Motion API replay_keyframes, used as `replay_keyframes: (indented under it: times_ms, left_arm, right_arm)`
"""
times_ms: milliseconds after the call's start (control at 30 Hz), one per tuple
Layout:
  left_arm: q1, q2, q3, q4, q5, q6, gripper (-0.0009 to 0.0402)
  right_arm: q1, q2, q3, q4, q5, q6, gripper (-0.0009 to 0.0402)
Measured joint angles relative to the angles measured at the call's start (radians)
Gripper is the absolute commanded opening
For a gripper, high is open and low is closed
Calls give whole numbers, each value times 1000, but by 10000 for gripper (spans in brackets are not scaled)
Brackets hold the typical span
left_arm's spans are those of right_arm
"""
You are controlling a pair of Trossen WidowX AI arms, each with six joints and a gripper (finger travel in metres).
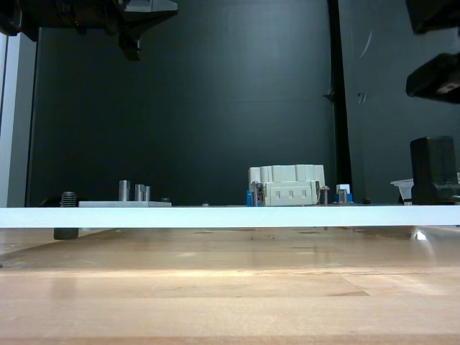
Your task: Pick the 16mm bar and install on taskboard
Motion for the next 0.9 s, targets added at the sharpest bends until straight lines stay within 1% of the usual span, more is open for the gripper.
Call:
replay_keyframes:
  times_ms: [200, 367, 533, 667, 900]
  left_arm:
    - [0, 0, 0, 0, 0, 0, 0]
    - [0, 0, 0, 0, 0, 0, 0]
    - [0, 0, 0, 0, 0, 0, 0]
    - [0, 0, 0, 0, 0, 0, 0]
    - [0, 0, 0, 0, 0, 0, 0]
  right_arm:
    - [-57, -97, 1, -79, -1, -23, 16]
    - [-122, -166, 2, -136, -3, -60, 16]
    - [-191, -225, 2, -203, -32, -124, 16]
    - [-250, -246, 10, -256, -31, -167, 16]
    - [-332, -245, 106, -291, -31, -238, 16]
